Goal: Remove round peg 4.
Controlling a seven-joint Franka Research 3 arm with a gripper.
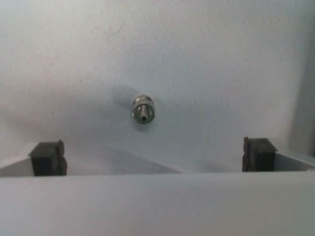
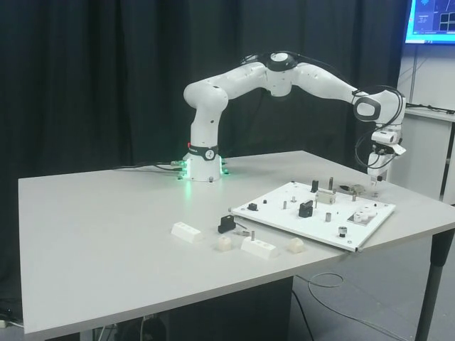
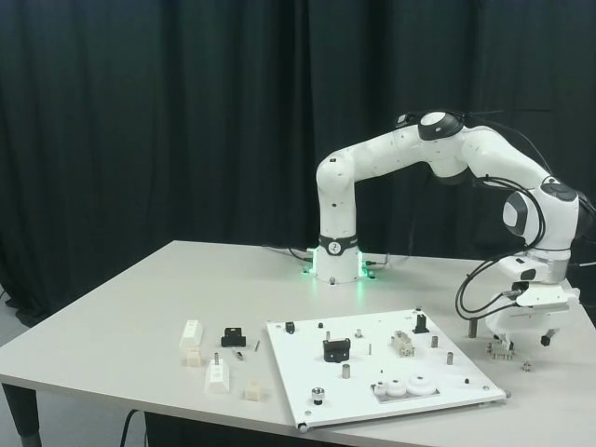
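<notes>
We are hovering the spread, empty pincer (image 1: pixel 152 155) over the grey desk (image 1: pixel 74 59) beyond the white board (image 3: pixel 372 391). A small metal peg (image 1: pixel 143 109) is lying ahead of the fingertips, its axis pointing up at us.

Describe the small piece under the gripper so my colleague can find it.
Start at the white board, then go past its edge on the gripper's side to the grey table. Below the gripper lies a small round metal piece with a thin pin at its centre, the only thing between the open fingers.

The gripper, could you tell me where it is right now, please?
In the second room view the gripper hangs low over the grey table, just past the white board's far-right edge; the wrist view shows a small metal part lying beneath it.
</notes>
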